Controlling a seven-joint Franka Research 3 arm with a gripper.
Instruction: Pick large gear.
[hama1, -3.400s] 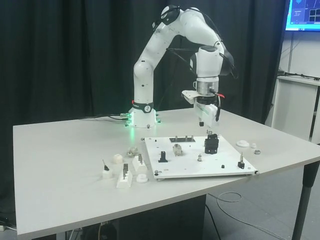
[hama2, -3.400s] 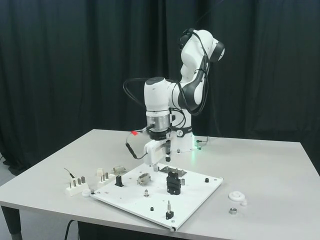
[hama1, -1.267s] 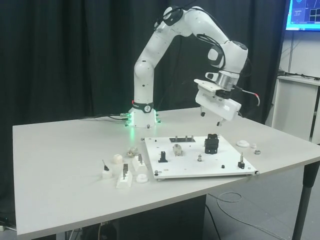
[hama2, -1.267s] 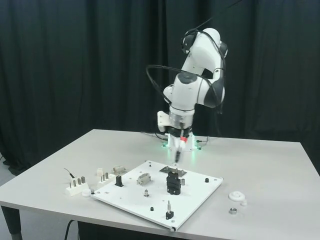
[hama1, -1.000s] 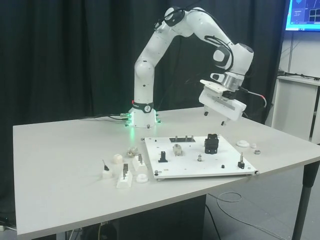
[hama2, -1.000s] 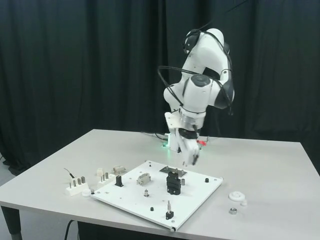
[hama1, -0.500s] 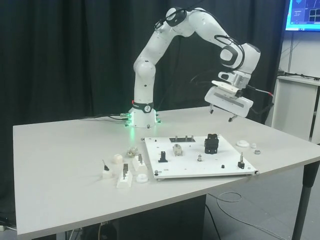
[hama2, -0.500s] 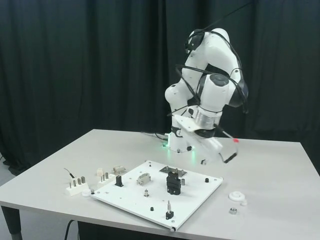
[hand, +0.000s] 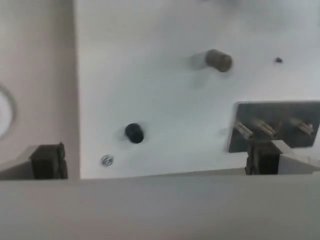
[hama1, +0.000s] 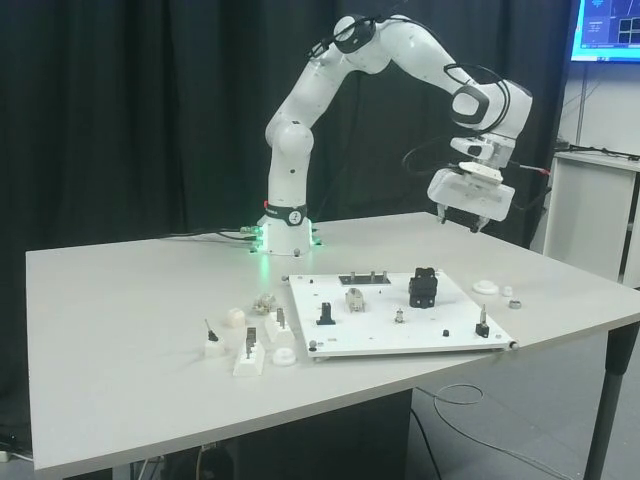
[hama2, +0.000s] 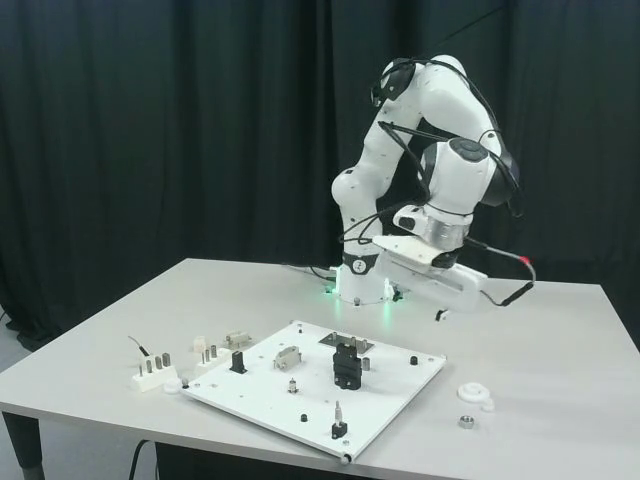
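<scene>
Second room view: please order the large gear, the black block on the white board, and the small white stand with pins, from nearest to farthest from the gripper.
1. Large gear, on the table beyond the white board, roughly below the gripper.
2. Black block, middle of the board.
3. Small white stand with pins, at the far end of the table.

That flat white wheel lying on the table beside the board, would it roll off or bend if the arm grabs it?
The large gear lies flat on the grey table, so it probably won't roll. It looks like stiff plastic, likely light. Being low and thin, it may slide when nudged.
</scene>
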